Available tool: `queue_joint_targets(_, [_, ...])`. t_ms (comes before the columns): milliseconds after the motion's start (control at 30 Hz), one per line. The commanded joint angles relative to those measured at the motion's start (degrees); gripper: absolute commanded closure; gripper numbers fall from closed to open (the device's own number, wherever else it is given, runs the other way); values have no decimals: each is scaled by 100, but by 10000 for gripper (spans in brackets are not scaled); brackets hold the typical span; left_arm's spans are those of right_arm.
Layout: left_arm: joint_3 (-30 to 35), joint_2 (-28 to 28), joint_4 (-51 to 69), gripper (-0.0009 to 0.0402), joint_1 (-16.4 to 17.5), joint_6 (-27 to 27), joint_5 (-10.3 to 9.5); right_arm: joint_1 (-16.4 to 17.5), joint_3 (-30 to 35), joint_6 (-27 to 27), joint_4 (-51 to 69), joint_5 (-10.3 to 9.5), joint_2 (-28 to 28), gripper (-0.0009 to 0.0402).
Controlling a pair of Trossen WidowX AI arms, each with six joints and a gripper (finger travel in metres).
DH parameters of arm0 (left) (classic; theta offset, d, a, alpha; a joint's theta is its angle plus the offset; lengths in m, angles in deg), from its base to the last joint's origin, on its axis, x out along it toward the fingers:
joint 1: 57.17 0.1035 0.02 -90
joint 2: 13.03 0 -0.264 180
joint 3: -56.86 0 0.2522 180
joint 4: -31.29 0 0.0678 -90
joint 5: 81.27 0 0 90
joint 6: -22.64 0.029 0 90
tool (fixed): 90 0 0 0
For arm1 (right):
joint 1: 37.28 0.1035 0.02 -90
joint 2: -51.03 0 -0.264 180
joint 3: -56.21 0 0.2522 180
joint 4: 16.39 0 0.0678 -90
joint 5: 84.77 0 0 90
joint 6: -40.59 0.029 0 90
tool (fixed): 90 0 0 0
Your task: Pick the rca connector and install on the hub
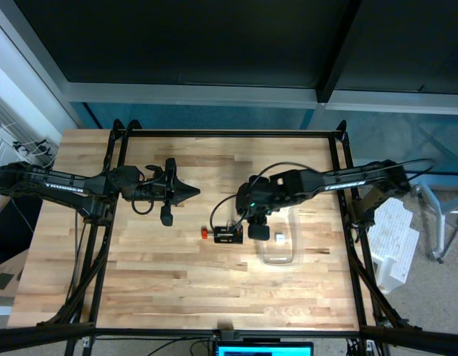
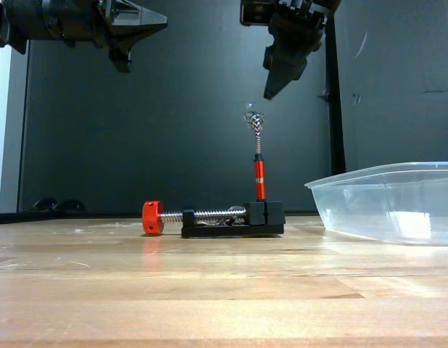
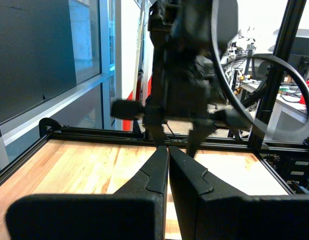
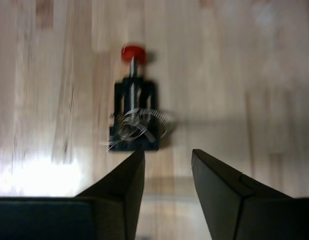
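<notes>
Two jaws are standing well apart on my right gripper [image 4: 167, 156], nothing between them, and I'm hovering it over the table's middle. The rca connector [image 2: 259, 168] is standing upright in the hub [image 2: 233, 218], just below the fingertips, not touching. It looks seated to me, so I'm planning a straight rise without nudging it. My left gripper [image 3: 168, 148] is hanging closed toward the table's left edge.

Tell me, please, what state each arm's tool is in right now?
Left tool: closed, empty, raised over the left half of the table.
Right tool: open, empty, above the hub.
</notes>
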Motion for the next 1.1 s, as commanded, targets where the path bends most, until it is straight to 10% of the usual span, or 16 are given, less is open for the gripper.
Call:
queue_joint_targets(33, [2,0,0,393,0,0,0,-127,-503,-138,-586,0,-485,297])
queue_joint_targets(500, [2,0,0,393,0,0,0,-483,-2610,-376,-3694,-24,-2404,396])
queue_joint_targets(1100, [2,0,0,393,0,0,0,-505,-4664,-396,-7010,-223,-3685,393])
